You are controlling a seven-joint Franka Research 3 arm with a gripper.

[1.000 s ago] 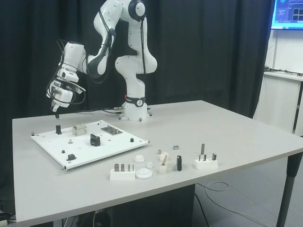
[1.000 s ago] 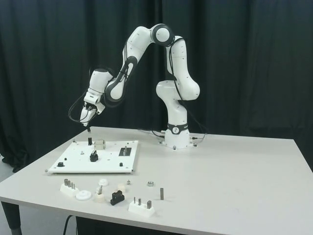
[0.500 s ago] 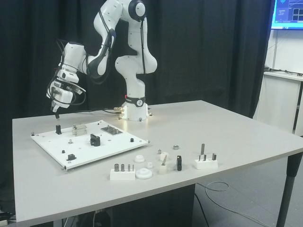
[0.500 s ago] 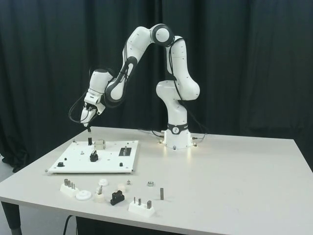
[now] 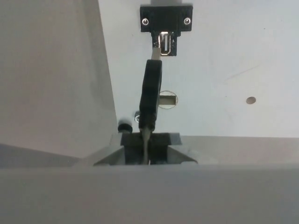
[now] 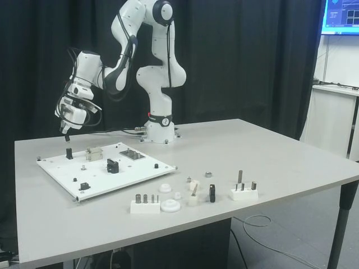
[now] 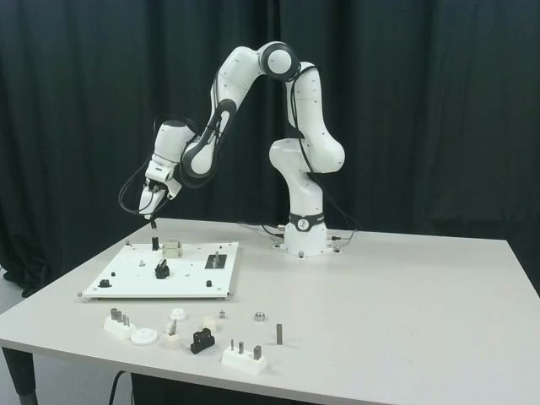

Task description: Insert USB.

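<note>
The gripper [image 5: 145, 140] has its 2 fingers clamped on a slim black USB plug [image 5: 150, 93], held above the black socket block [image 5: 166, 22] on the white board's [image 6: 134, 168] far-left corner.

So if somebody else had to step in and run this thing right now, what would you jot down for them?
Gripper: shut on the black USB plug, held above the white board, near its far corner.
USB socket: in a black block on the board, directly beneath the plug's metal tip in the wrist view.
Done: plug picked up and brought over the socket.
Left: lower the plug, push it into the socket, let go. It is not yet inserted.
Spare parts lie along the grey table's front edge, untouched.
</note>
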